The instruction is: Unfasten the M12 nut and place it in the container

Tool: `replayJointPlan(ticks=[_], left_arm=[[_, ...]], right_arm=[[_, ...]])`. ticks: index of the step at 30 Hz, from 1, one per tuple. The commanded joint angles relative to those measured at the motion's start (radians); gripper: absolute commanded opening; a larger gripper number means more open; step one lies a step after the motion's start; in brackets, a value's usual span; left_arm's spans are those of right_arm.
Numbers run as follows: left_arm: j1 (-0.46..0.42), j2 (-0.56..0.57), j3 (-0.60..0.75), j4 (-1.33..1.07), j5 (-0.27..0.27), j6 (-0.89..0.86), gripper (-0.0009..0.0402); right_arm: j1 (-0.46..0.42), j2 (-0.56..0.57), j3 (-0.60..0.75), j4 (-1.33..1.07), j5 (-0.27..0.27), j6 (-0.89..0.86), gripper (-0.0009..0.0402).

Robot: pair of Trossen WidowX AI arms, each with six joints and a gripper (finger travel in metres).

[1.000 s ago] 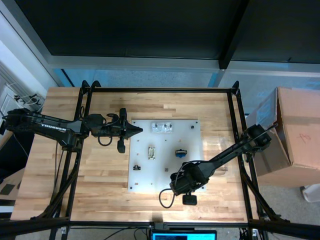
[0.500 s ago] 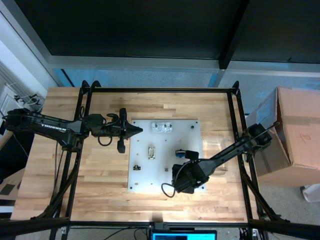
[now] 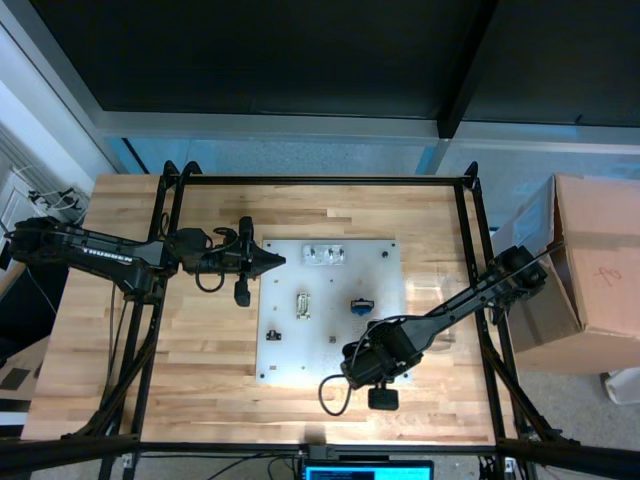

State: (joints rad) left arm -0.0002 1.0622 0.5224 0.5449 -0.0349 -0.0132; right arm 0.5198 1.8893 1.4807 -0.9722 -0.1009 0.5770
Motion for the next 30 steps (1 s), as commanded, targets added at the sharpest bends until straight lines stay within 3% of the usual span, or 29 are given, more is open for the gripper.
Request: replayJointPlan(ticks=[1, 14, 19, 20, 22, 23, 30], left_arm=[[0.000, 0.000, 0.000, 0.001, 0.000, 0.000, 0.0000], [0.000, 0.000, 0.000, 0.001, 0.000, 0.000, 0.0000], [0.000, 0.000, 0.000, 0.001, 0.000, 0.000, 0.0000], [0.000, 0.000, 0.000, 0.001, 0.000, 0.000, 0.0000], [0.000, 0.000, 0.000, 0.000, 0.000, 0.000, 0.0000], [0.000, 0.000, 0.000, 0.001, 0.000, 0.000, 0.0000], [0.000, -0.001, 0.000, -0.002, 0.000, 0.000, 0.0000]], right_arm=[[0.002, 0.022, -0.007, 0.034, 0.007, -0.009, 0.0000], [0.001, 0.050, -0.054, 0.091, 0.061, -0.008, 0.0000], [0.000, 0.050, -0.054, 0.071, 0.111, 0.003, 0.0000], [-0.001, 0.048, -0.053, 0.047, 0.147, 0.024, 0.0000], [0.000, 0.042, -0.046, -0.046, 0.293, 0.135, 0.0000], [-0.001, 0.040, -0.038, -0.091, 0.331, 0.162, 0.0000], [0.000, 0.014, -0.027, -0.112, 0.331, 0.145, 0.0000]])
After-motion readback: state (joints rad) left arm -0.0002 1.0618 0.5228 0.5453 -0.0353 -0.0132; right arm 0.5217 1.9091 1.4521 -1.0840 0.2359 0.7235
